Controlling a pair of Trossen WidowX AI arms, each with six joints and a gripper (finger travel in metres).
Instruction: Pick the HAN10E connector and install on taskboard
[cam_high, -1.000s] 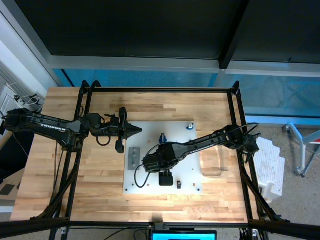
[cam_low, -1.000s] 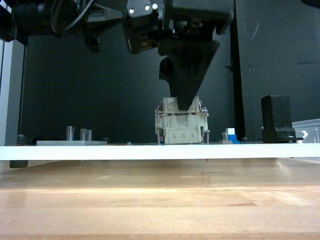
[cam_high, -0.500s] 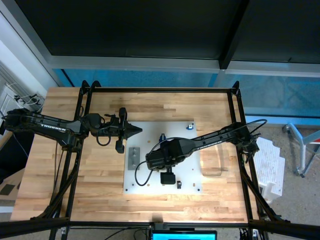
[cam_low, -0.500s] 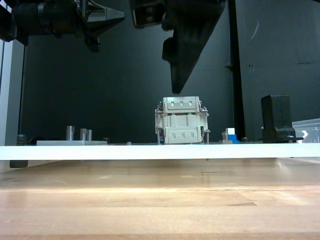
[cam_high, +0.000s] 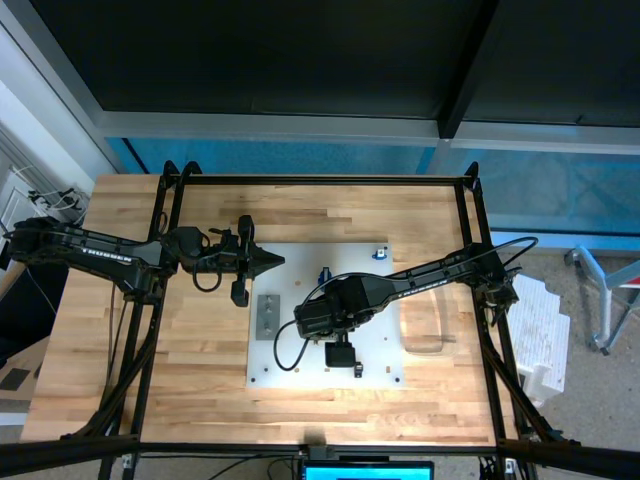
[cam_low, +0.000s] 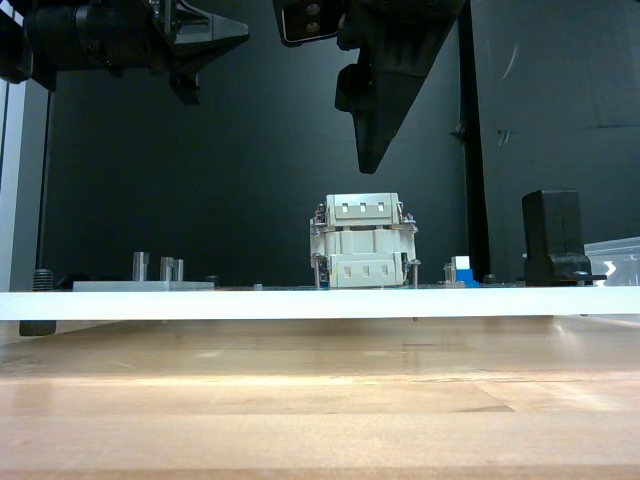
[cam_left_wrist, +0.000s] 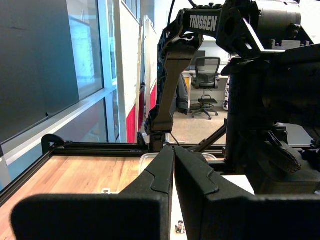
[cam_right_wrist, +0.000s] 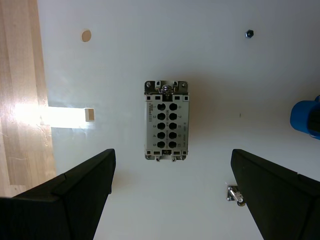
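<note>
Hiding under the right arm's wrist in the high view, the HAN10E connector (cam_low: 362, 243) shows only from the low view and the right wrist camera. It stands upright near the middle of the taskboard (cam_high: 300, 368), the white plate lying on the tabletop (cam_high: 180, 380) closer to the near edge than the far one. From above, the connector's face shows ten dark holes in two columns, with metal fittings at both short ends.

The right gripper (cam_low: 372, 150) hangs directly over the connector with a clear gap of air between its tip and the block's top – nothing touches. Its jaws are spread wide and hold nothing; from the wrist camera the connector sits centred between the two fingers (cam_right_wrist: 75, 195), well apart from each. Both fingers are cut off at the picture's edge, and in the low view they line up so only one dark wedge can be made out, its upper part cropped.

The left gripper (cam_high: 272, 260) hovers over the taskboard's far-left corner – jaws pressed together, empty. Its own fingers (cam_left_wrist: 190, 185) fill much of the left wrist picture and hide most of the plate.

A blue part (cam_right_wrist: 306, 117) on the taskboard is cut off by the frame.
</note>
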